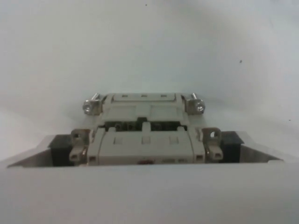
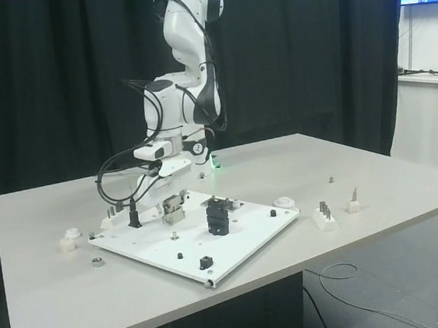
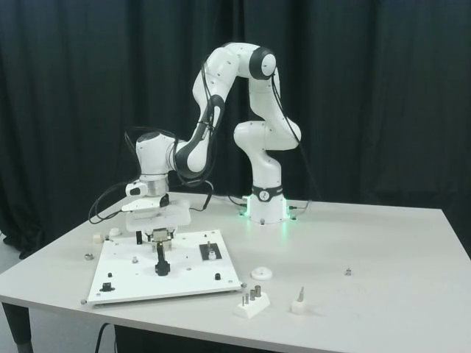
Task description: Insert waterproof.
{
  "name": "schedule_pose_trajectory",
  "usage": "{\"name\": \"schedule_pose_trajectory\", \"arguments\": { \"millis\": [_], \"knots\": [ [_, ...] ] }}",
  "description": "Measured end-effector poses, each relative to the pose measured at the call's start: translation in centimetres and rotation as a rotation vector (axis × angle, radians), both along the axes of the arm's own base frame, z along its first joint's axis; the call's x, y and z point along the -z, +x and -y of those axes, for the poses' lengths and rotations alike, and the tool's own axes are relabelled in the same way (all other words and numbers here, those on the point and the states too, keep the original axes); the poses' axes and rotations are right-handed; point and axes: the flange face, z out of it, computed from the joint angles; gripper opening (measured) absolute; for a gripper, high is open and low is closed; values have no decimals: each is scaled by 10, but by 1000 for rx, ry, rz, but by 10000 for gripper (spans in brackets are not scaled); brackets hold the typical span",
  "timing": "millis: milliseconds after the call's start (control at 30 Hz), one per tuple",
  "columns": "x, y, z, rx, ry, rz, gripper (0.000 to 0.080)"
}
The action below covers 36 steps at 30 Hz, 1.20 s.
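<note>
One gripper (image 2: 173, 202) is hovering low over the white board (image 2: 235, 241), fingers pinching the waterproof connector (image 1: 145, 142) right above its socket (image 1: 144, 103).

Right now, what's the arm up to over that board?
The white Franka arm is bent low over the white board on the grey table, its gripper down at a grey connector near the board's back edge. The wrist view shows the connector close up between two black blocks, with a screw at each upper corner. Whether it is fully seated cannot be told.
</note>
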Motion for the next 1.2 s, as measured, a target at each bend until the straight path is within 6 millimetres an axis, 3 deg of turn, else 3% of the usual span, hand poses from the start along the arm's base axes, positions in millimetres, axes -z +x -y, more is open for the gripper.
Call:
{"name": "schedule_pose_trajectory", "arguments": {
  "millis": [1200],
  "knots": [
    [2, 0, -1, 16, 1, 11, 627]
  ]
}}
